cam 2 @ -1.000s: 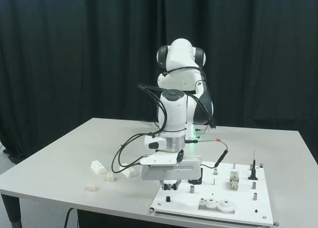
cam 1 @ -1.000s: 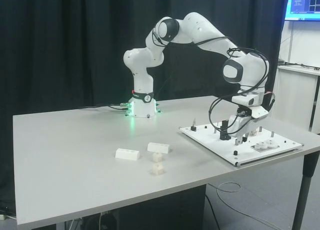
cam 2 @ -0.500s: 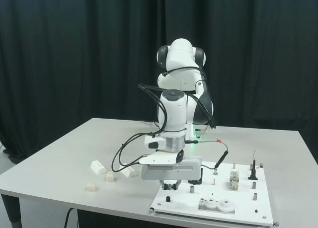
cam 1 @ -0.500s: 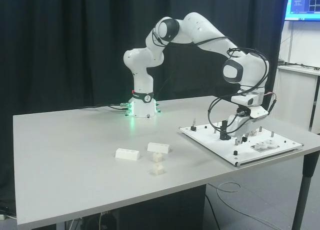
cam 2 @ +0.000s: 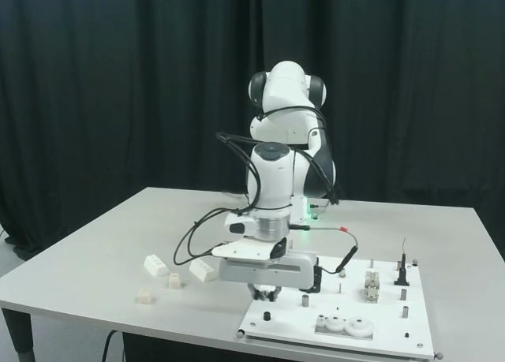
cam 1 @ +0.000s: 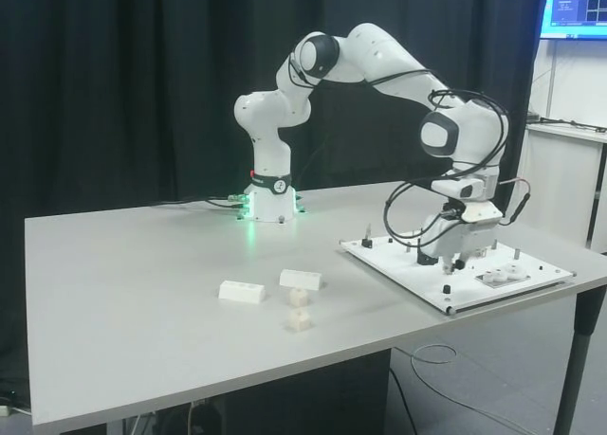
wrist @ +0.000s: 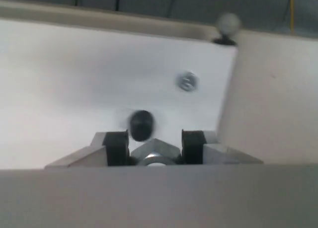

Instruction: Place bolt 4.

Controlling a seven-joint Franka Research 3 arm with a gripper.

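You've got the gripper (wrist: 149,147) low over the white board (wrist: 64,89), fingers apart w/ nothing between; black bolt (wrist: 141,124), blurry, sits just beside them.

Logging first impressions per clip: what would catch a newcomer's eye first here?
The white arm arches from its green-lit base down to the white assembly board at the table's corner. Its gripper hangs low over the board beside a black bolt head.

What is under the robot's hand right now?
Under the gripper lies the white board, with a black bolt head just past the fingertips and a small grey screw farther on. The gripper body hides whatever sits straight between the fingers.
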